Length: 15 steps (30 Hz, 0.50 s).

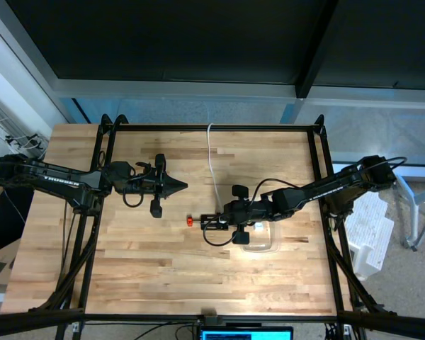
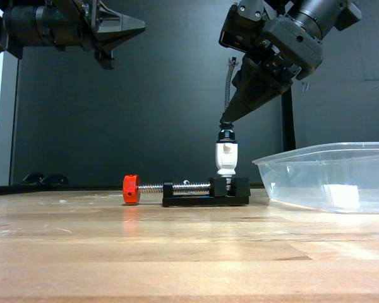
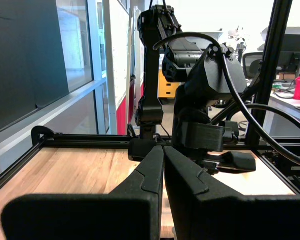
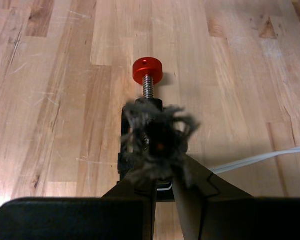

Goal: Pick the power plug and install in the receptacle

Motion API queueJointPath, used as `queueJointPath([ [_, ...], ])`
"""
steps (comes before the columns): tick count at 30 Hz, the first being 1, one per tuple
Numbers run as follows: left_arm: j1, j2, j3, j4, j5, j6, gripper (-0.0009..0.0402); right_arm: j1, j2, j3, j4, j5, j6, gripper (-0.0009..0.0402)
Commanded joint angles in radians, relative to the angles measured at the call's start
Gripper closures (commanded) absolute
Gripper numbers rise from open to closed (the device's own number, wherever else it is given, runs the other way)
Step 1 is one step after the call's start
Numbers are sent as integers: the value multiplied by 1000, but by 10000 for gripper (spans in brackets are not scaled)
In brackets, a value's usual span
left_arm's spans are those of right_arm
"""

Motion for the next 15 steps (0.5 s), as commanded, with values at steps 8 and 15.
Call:
queueJointPath([
  [8, 0, 0, 0, -1, 0, 0, 393, 0, 5, 4, -18, -5, 0, 393],
  [15, 0, 0, 0, 0, 0, 0, 393, 0, 3, 26, -21, -28, -2, 387],
])
